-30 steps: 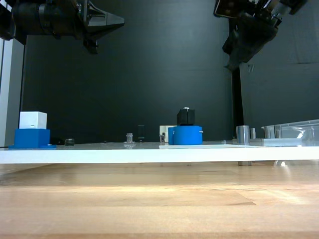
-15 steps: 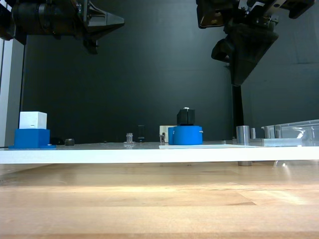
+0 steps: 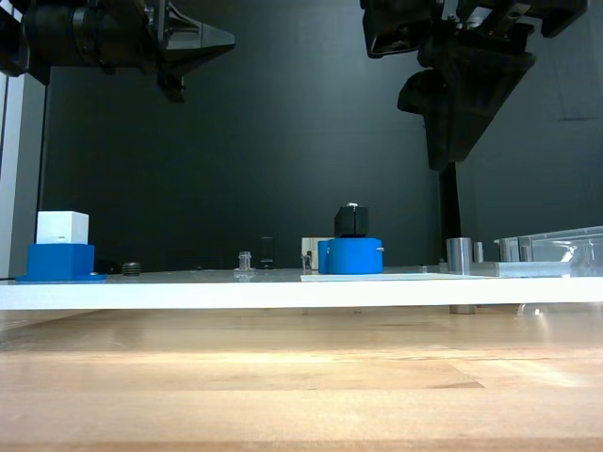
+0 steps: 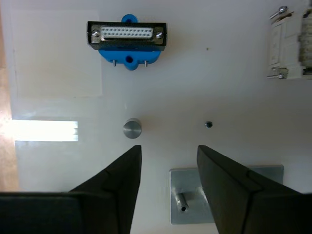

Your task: Remove the 16mm cylinder and place in the container

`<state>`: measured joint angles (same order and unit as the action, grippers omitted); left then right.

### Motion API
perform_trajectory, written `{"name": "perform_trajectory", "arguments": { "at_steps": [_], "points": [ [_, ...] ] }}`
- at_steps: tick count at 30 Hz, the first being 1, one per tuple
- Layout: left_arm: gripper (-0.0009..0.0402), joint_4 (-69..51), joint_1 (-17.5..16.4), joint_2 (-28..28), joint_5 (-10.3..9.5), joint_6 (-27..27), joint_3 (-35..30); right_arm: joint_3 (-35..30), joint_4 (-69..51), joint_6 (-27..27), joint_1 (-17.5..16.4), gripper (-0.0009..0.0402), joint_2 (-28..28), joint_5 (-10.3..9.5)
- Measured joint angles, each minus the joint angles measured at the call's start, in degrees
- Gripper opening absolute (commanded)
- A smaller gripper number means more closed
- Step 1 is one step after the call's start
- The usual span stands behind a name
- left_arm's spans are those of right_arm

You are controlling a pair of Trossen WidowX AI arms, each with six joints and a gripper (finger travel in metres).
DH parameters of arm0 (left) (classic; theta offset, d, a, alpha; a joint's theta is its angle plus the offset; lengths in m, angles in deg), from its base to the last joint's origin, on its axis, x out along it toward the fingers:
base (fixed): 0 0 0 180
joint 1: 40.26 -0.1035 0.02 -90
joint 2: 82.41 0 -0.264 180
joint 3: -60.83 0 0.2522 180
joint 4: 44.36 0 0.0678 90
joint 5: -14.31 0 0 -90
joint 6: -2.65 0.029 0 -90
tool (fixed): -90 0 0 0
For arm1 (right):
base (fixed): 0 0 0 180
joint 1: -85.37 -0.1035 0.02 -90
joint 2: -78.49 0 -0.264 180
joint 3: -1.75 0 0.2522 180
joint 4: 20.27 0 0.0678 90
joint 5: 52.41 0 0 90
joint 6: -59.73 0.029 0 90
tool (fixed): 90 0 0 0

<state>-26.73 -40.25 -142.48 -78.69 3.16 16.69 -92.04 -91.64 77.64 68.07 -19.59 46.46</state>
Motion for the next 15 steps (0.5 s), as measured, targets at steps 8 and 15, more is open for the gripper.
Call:
{"name": "perform_trajectory", "arguments": {
  "at_steps": [8, 15],
  "points": [
    [0.0, 0.0, 0.0, 0.0, 0.0, 0.0, 0.0, 0.1, 0.0, 0.9, 0.0, 0.0171, 0.0, 0.57],
    [0.0, 0.0, 0.0, 0.0, -0.02, 0.0, 0.0, 1.2, 0.9, 1.3, -0.1, 0.0174, 0.0, 0.57]
  ]
}}
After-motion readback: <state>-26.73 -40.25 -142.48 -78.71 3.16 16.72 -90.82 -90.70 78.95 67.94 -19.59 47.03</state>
